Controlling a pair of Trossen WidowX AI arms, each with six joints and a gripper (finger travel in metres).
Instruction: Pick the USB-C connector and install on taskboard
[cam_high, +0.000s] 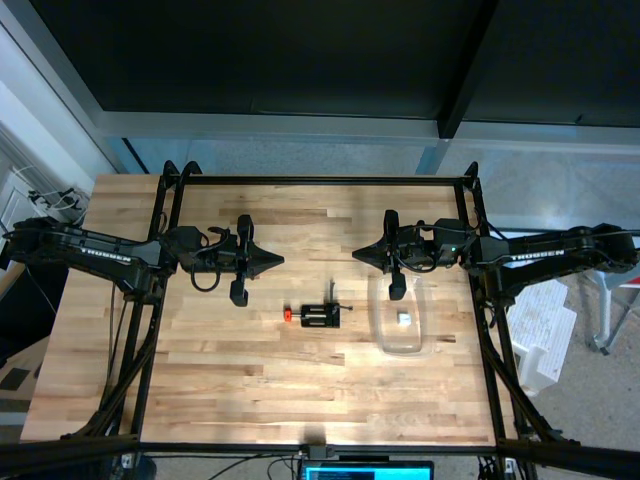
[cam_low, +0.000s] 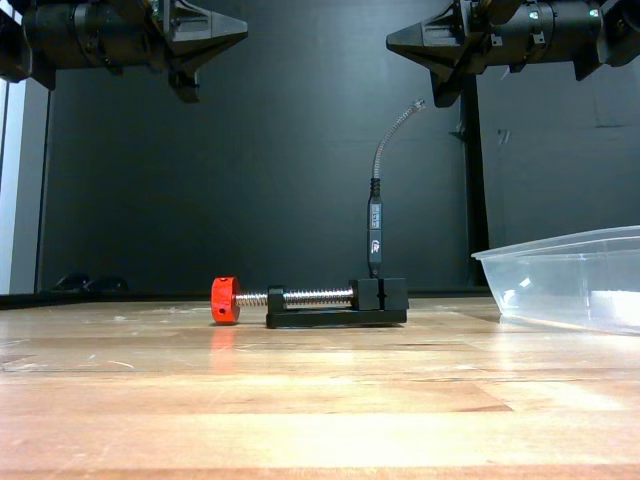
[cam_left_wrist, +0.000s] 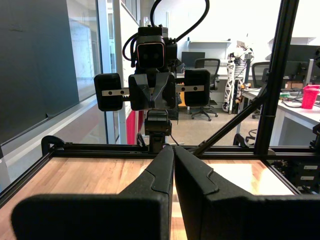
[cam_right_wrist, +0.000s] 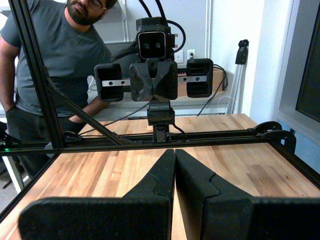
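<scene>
A clear plastic tray (cam_high: 402, 351) is sitting on the wooden table (cam_high: 250, 390), with a small white cube (cam_high: 405, 319) lying inside it. A man in a grey T-shirt (cam_right_wrist: 65, 55) is standing just beyond the black frame (cam_right_wrist: 30, 65). An office chair (cam_left_wrist: 206, 95) is standing farther off.

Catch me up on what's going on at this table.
Neither arm is handling anything. The left claw and right claw hang shut above the table, facing each other. On the wood sits the black block with its orange knob, and a dark plug with a short cable tail stands upright in one end. A clear tray holding a small white cube lies beside it.
</scene>
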